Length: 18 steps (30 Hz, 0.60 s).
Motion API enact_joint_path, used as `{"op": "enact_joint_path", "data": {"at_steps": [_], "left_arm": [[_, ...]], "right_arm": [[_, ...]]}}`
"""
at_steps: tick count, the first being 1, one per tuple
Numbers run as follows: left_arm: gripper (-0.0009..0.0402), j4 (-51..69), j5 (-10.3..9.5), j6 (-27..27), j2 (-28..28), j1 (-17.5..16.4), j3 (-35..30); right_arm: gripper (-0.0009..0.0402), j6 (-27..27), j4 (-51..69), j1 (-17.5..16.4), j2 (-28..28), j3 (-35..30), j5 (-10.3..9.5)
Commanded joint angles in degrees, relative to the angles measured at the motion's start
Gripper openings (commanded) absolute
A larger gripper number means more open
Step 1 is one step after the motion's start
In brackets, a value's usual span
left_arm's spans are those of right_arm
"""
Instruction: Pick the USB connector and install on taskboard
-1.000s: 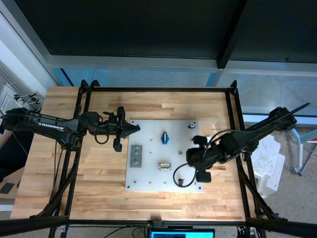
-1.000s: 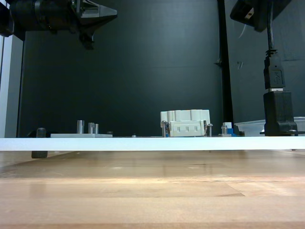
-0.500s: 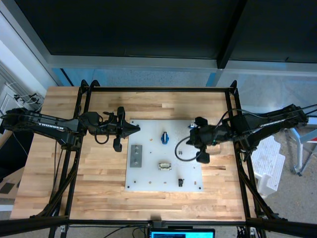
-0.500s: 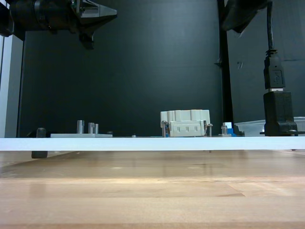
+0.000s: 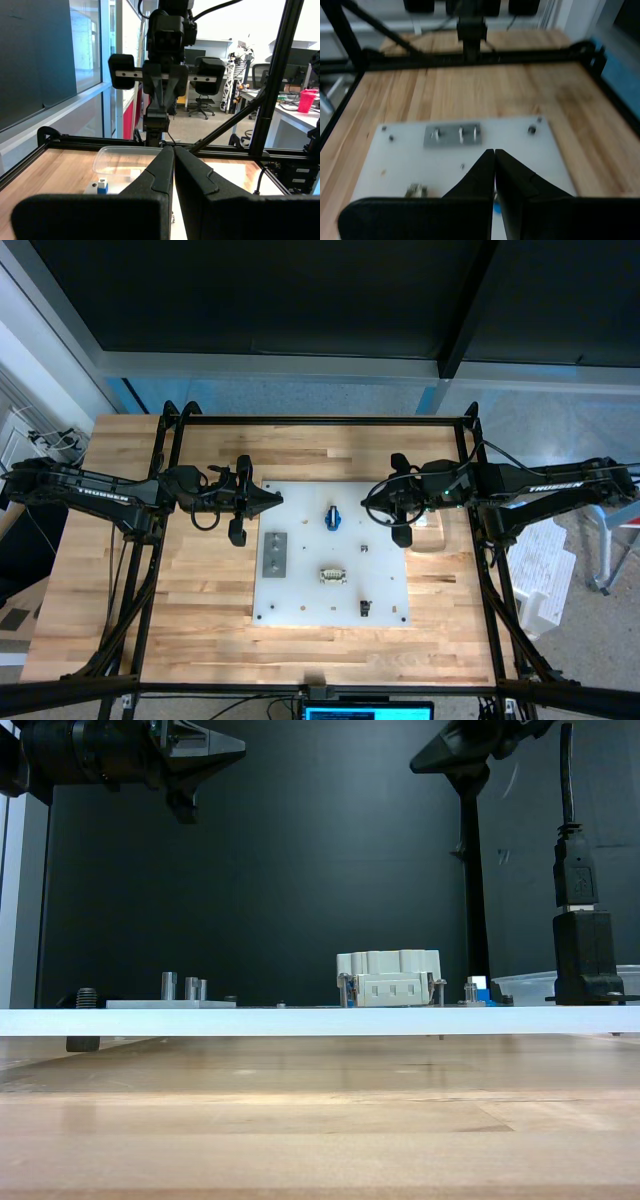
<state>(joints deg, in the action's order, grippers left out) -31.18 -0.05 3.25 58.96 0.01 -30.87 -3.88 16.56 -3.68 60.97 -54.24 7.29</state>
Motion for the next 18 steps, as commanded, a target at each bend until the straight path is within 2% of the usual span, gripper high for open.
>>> {"op": "enact_joint_path", "data": {"at_steps": [1, 4, 11, 15, 18], "left_arm": [[0.0000, 0.0, 0.00, 0.0, 0.0, 0.0, 0.0], [0.0000, 0.0, 0.00, 0.0, 0.0, 0.0, 0.0], [0.0000, 0.0, 0.00, 0.0, 0.0, 0.0, 0.0], [0.0000, 0.0, 0.00, 0.0, 0.0, 0.0, 0.0], [0.0000, 0.0, 0.00, 0.0, 0.0, 0.0, 0.0]], "right_arm": [[0.0000, 0.4, -6.6, 1.6, -1.2, 2.7, -1.66], [0.0000, 0.3, -12.0, 2.9, -1.8, 4.9, -4.46], [0.0000, 1.4, -21.9, 4.6, -3.6, 9.5, -4.57], [0.0000, 1.3, -27.0, 5.7, -4.2, 11.9, -6.93], [0.0000, 1.3, -30.0, 6.3, -4.5, 13.4, -6.91]]}}
